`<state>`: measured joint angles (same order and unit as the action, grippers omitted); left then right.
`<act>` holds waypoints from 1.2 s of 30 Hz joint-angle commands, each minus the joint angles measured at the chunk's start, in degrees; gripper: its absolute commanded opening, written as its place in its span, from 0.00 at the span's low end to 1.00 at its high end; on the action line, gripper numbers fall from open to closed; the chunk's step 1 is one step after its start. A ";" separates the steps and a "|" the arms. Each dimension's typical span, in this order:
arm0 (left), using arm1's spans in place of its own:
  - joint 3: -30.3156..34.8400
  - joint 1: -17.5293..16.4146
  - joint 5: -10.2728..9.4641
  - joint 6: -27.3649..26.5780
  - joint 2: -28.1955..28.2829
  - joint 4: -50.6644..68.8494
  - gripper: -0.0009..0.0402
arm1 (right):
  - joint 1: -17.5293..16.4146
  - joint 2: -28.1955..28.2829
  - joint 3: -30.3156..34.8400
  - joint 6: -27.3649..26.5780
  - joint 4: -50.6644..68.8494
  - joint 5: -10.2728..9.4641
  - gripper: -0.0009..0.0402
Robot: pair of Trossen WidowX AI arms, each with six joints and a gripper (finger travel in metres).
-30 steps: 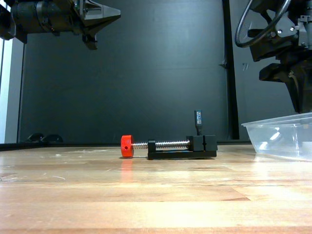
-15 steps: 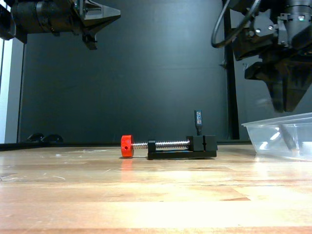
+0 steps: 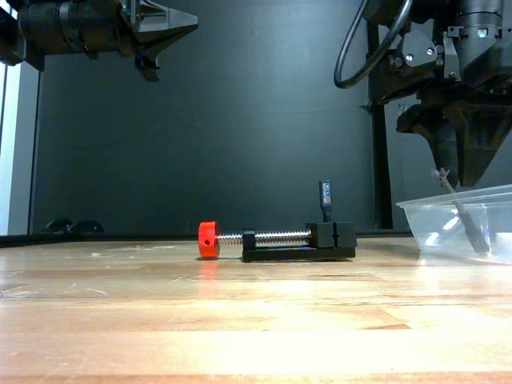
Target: Pick the usb-c connector and install on the hub
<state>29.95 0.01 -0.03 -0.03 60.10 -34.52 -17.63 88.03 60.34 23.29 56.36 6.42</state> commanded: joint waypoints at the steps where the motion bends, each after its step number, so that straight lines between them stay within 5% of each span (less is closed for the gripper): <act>1: 0.00 0.00 0.02 0.02 0.00 0.00 0.02 | -0.02 -1.03 -0.98 0.35 -0.11 0.02 0.37; 28: 0.00 -0.02 0.02 0.02 0.00 0.00 0.02 | -0.39 -3.63 -3.21 -1.42 -1.25 -0.02 0.37; 36: 0.00 -0.02 0.02 0.02 0.02 0.00 0.02 | -1.29 -3.63 -4.74 -7.72 -5.60 -2.03 0.37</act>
